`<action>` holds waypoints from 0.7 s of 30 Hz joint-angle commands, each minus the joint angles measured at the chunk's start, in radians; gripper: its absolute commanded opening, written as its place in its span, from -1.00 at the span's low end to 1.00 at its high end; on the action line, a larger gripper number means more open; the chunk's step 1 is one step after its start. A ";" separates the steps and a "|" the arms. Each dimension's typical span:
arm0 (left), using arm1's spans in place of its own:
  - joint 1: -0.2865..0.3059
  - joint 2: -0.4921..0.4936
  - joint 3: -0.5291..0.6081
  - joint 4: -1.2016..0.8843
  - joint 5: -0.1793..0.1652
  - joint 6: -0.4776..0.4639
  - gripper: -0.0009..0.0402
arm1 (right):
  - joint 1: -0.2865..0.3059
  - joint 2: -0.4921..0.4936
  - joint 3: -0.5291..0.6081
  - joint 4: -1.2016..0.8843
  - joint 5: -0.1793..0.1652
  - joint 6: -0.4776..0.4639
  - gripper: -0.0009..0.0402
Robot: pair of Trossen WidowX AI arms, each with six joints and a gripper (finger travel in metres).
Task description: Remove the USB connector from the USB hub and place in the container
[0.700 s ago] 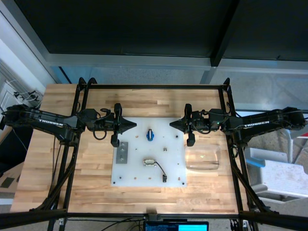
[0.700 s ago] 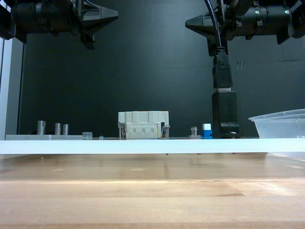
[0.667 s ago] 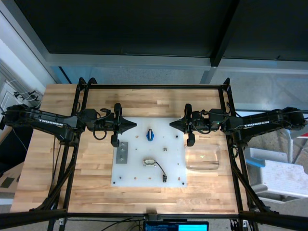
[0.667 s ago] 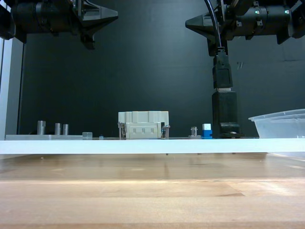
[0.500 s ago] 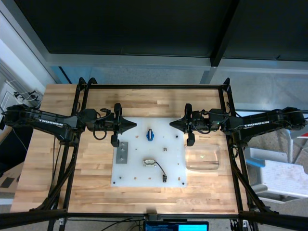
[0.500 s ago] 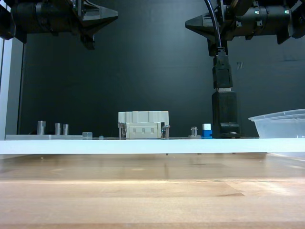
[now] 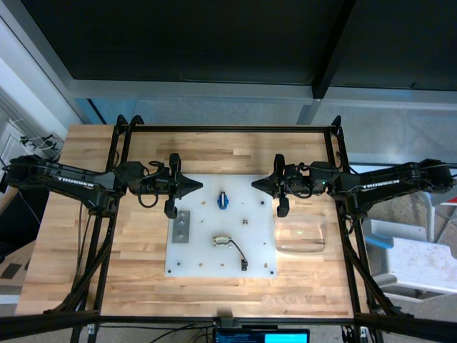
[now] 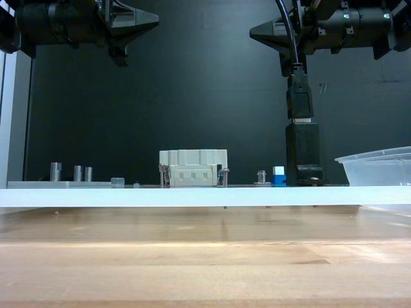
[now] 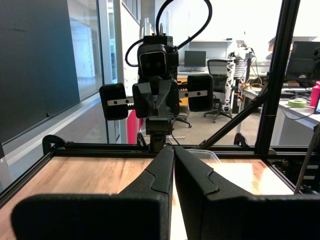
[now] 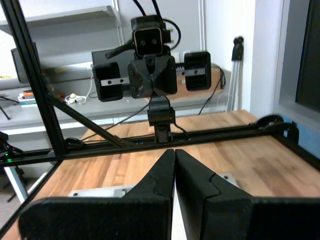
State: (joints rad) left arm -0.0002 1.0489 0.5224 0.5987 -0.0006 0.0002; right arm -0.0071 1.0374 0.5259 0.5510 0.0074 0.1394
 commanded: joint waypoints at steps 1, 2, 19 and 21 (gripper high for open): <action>0.000 0.000 0.000 0.000 0.000 0.000 -0.95 | 0.004 0.000 0.051 -0.134 0.003 0.009 -0.96; 0.000 0.000 0.000 0.000 0.000 0.000 -0.95 | 0.008 0.000 0.075 -0.189 0.003 0.010 -0.96; 0.000 0.000 0.000 0.000 0.000 0.000 -0.95 | 0.101 0.016 0.488 -1.053 0.059 0.033 -0.96; 0.000 0.000 0.000 0.000 0.000 0.000 -0.95 | 0.119 0.037 0.529 -1.135 0.082 0.042 -0.96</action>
